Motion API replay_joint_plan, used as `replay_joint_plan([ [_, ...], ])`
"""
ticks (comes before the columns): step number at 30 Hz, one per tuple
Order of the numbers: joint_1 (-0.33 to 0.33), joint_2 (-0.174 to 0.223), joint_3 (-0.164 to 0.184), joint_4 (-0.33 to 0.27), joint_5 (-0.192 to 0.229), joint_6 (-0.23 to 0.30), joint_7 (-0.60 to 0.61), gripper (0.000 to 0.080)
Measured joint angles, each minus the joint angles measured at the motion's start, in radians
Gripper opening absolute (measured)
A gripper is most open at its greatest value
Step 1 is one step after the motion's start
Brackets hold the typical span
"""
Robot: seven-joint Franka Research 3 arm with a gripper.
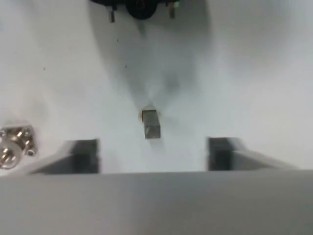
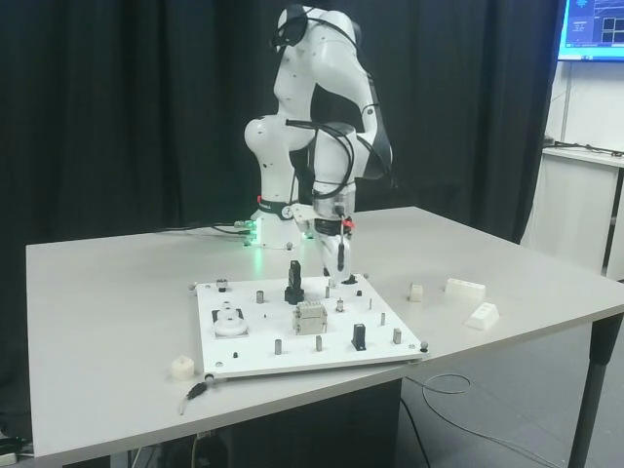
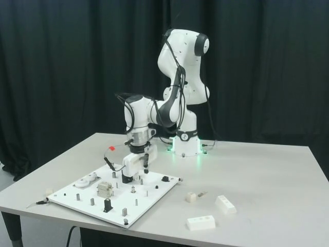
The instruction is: Insert square peg 2.
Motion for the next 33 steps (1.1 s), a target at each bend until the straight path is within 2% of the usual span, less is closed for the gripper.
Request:
replay_joint_plan([
  [3,0.0,-0.016,-0.007,-0.003,-0.005,-0.011,-0.003,0.0363],
  [4,0.0,-0.022,-0.009,-0.004,-0.008,-0.014,-0.005,0.0662],
  [9,0.0,-0.047,-0.02,-0.005,-0.02,-0.031,-0.006,0.0662],
  [10,0.0,-0.052,-0.022,-0.005,-0.022,-0.033,-0.006,0.0778],
  [21,0.0,-0.099,-0.054,0.0,-0.033,-0.043,-0.045,0.0794],
  [33,0.0,-0.13,-0.085,0.01,-0.035,-0.075,-0.128,0.08],
])
